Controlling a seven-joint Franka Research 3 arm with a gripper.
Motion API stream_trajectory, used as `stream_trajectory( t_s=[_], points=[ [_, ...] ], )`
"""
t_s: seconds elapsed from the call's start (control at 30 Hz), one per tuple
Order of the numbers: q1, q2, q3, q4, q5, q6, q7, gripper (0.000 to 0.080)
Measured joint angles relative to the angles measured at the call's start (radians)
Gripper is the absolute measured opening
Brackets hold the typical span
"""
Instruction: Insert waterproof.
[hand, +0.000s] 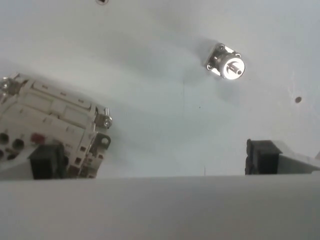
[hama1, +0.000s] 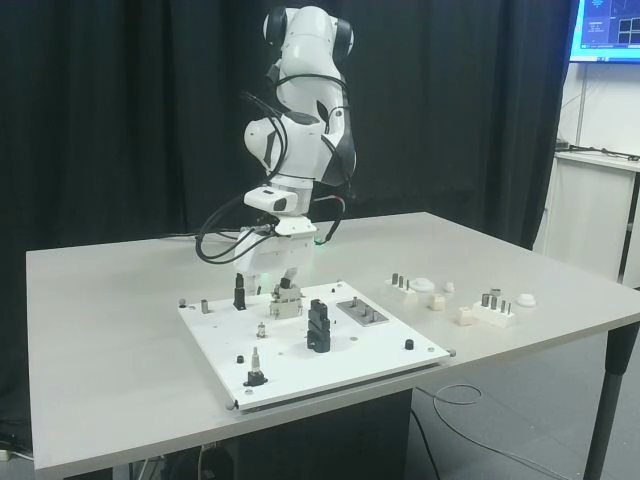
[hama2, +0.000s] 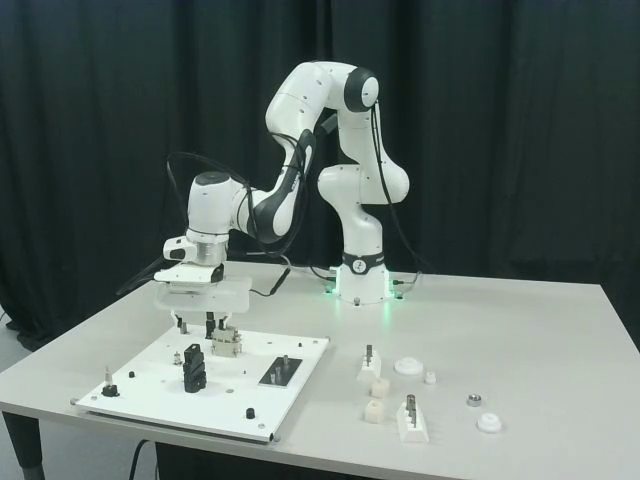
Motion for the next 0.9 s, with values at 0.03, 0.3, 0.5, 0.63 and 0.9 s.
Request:
stream_trajectory(
  t_s=[0.03,0.3,0.5,0.63,0.9],
  points=[
    [0.0,0.0,0.0,0.0,0.0,0.0,-0.001,0.08],
    [0.0,-0.002,0.0,-0.003,0.0,0.006,-0.007,0.08],
    [0.0,-0.003,0.0,-0.006,0.0,0.011,-0.01,0.08],
    [0.0,-0.004,0.0,-0.008,0.0,0.014,-0.011,0.08],
    [0.0,-0.006,0.0,-0.012,0.001,0.019,-0.012,0.08]
  ],
)
